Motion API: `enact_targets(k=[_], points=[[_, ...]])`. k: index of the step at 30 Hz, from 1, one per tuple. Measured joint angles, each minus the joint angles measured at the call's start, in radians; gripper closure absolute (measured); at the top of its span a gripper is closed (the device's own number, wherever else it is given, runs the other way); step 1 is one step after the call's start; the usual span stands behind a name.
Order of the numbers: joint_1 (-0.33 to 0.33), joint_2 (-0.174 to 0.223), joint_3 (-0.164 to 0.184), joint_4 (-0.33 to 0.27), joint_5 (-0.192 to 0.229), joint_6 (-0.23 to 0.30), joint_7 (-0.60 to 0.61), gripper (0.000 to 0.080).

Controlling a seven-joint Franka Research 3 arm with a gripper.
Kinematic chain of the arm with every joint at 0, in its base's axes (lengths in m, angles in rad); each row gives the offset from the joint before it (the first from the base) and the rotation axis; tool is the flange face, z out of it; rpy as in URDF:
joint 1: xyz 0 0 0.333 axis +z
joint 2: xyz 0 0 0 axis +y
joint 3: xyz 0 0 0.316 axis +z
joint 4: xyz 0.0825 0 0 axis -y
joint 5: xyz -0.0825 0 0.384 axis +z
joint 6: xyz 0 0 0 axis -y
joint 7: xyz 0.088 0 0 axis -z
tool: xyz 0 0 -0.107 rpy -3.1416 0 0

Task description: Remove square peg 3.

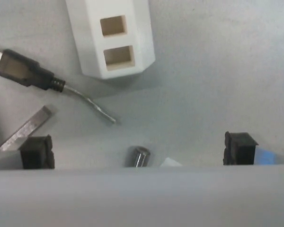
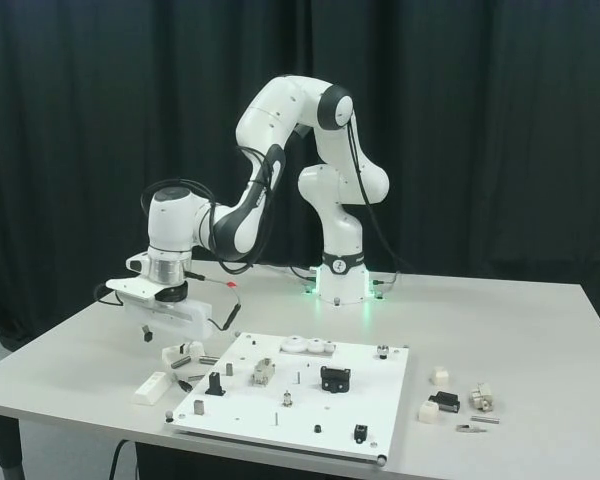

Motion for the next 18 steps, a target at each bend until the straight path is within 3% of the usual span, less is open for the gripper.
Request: enact_targets(k=[10, 18], points=[[0.002, -0.002, 0.012, 0.022, 0.029, -0.016, -0.055, 0.0003], [0.013, -0.014, 0.034, 0.052, 0.07, -0.074, -0.055, 0.0003]])
